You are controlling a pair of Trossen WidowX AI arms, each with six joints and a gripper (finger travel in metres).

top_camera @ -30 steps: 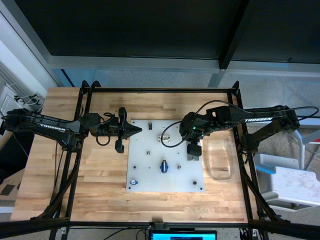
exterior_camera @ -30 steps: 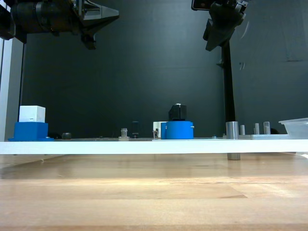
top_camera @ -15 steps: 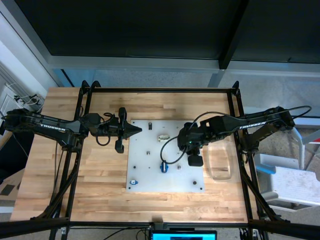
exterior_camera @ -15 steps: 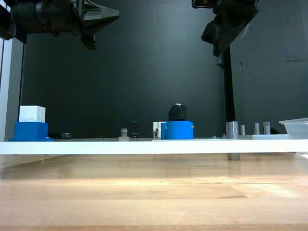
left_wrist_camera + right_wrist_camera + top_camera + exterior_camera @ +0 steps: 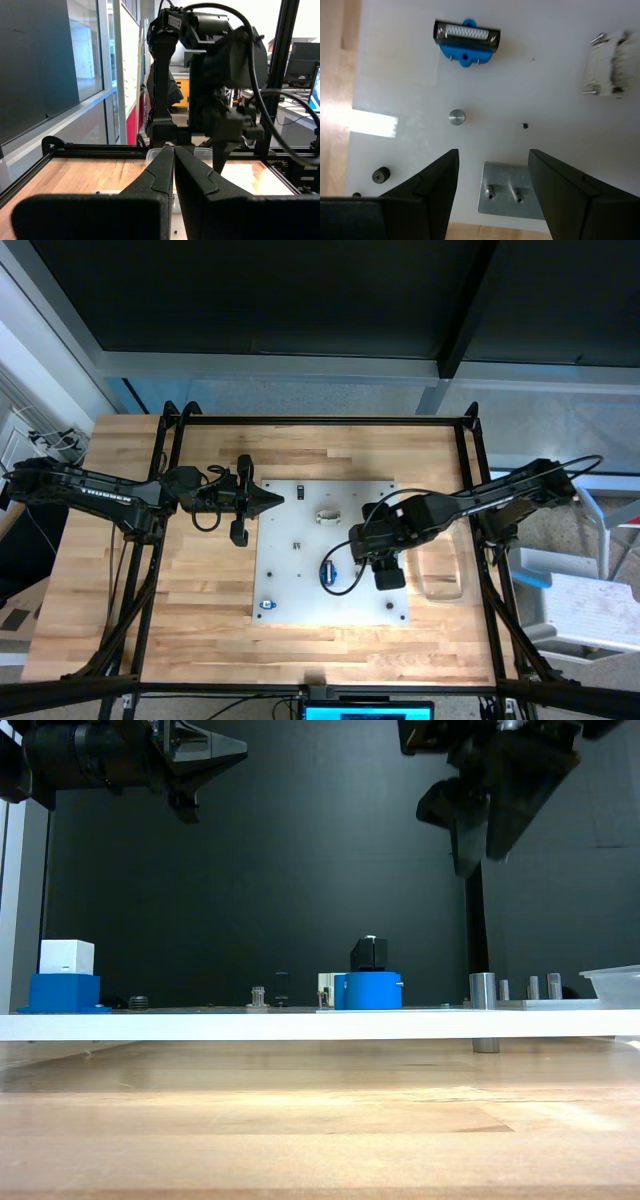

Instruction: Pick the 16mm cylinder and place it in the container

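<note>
Hovering spread above the grey block [image 5: 512, 190], the right end effector [image 5: 491, 152] may miss the offset 16mm cylinder [image 5: 380, 175]; the left end effector [image 5: 174, 150], pressed together, hangs over the board [image 5: 290, 585] edge.

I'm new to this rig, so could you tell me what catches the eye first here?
The open right gripper hangs above the white board, near the clear container beside the board's right edge. The left gripper is shut, parked high over the board's left edge. The 16mm cylinder stands on the board, untouched.
</note>
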